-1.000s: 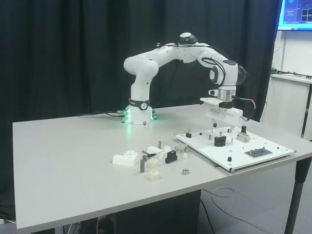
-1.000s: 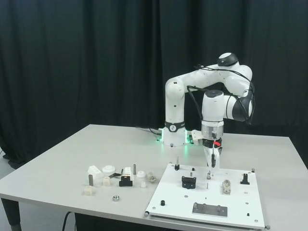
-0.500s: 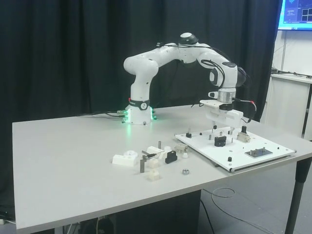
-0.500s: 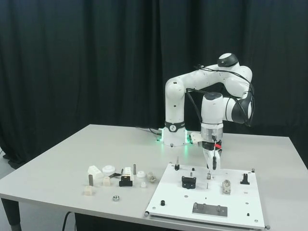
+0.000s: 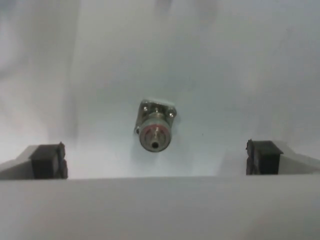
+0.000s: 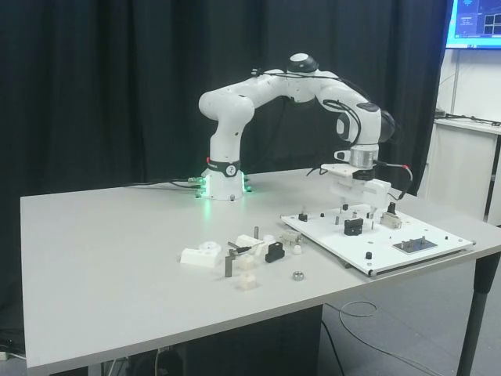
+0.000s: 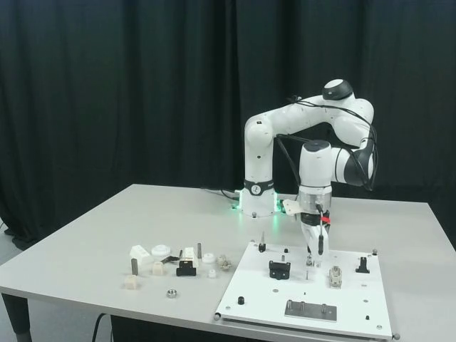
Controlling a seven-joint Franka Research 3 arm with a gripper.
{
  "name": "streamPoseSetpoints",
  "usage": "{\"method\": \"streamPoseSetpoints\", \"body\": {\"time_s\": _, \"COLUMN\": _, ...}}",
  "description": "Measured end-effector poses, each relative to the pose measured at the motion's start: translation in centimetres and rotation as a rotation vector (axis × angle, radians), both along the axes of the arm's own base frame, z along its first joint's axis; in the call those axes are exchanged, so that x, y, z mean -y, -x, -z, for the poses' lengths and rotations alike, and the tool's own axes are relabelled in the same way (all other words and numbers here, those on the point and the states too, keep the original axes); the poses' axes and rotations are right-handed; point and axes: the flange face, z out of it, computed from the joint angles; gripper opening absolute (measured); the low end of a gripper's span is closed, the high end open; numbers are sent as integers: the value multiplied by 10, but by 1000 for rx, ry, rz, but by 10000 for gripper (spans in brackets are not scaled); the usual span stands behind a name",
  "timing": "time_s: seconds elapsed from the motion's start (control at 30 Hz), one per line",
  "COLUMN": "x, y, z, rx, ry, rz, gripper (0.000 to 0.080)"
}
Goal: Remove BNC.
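Observation:
The BNC connector (image 5: 156, 126), a small grey metal barrel on a square flange, stands upright on the white board (image 5: 225, 60). In the wrist view it sits between my two black fingertips (image 5: 47, 161), a little ahead of them, touching neither. My gripper (image 5: 155, 159) is open with nothing in it. In the second room view the gripper (image 7: 313, 249) hangs just above the BNC connector (image 7: 308, 261) at the far middle of the white board (image 7: 249, 299). The first room view shows the gripper (image 6: 351, 205) low over the white board (image 6: 391, 258).
On the board stand a black block (image 7: 278, 268), a grey connector (image 7: 335, 276), a black post (image 7: 364, 264) and a grey plate with pins (image 7: 306, 308). Several loose white and black parts (image 7: 178, 267) lie on the grey table (image 7: 107, 235) left of the board.
The gripper has come down towards the board and now hangs just over the BNC connector. Nothing on the board or table has moved.

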Motion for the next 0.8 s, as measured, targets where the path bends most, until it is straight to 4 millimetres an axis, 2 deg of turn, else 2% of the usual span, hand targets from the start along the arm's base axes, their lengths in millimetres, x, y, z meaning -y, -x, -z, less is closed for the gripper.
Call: {"method": "streamPoseSetpoints", "body": {"time_s": 0.8, "x": 3, "y": -1, "z": 8, "rx": 14, "ry": 16, "rz": 2, "gripper": 800}}
